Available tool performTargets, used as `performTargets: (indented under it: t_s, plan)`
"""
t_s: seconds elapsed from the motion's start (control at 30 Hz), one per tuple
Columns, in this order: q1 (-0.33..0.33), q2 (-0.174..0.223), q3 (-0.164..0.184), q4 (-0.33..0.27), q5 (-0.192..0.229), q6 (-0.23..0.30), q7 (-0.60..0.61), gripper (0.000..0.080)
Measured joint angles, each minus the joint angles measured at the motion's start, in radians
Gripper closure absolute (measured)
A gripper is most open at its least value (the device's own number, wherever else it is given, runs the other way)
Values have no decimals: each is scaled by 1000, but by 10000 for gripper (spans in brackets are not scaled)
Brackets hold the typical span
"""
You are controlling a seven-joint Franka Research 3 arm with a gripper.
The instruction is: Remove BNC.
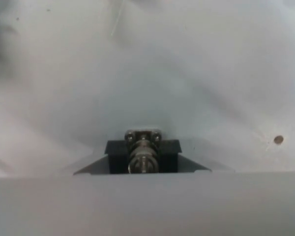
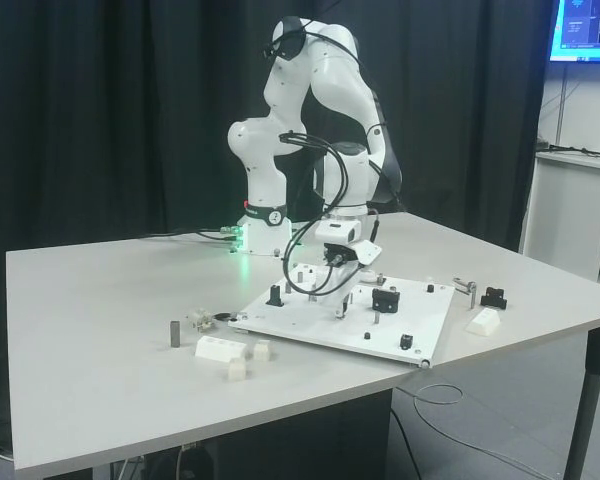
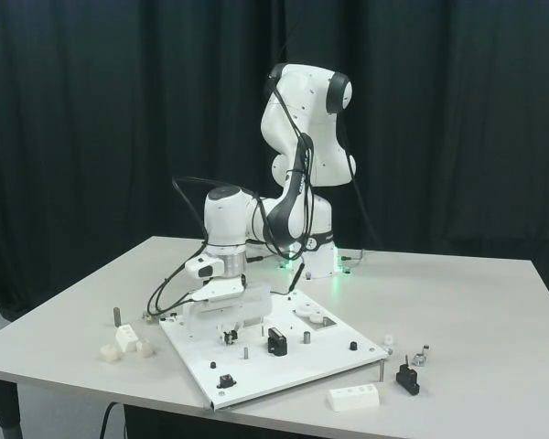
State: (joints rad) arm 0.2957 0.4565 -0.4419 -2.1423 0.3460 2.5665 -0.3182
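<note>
Here, grey BNC connector (image 1: 143,153) on black mount (image 1: 117,156).

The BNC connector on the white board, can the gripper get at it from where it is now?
Probably yes. The gripper hangs low over the white board, and the wrist view shows the BNC connector right below with nothing across it.

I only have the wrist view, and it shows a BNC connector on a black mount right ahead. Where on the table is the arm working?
Observer: The gripper hangs low over a white board on the grey table, toward the board's edge nearest the arm's base.
Operator: Anything lying off the board?
Observer: Yes, white blocks and a dark upright peg sit on the table beside the board.
Operator: Any sign the arm is powered?
Observer: A green light glows at its base.
</note>
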Motion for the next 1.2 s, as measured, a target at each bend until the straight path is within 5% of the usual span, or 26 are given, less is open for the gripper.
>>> performTargets:
  t_s: [0.73,1.2]
  plan:
    - [-1,-7,-1,0,0,-7,-125,682]
    - [-1,-85,-22,-1,0,-74,-94,682]
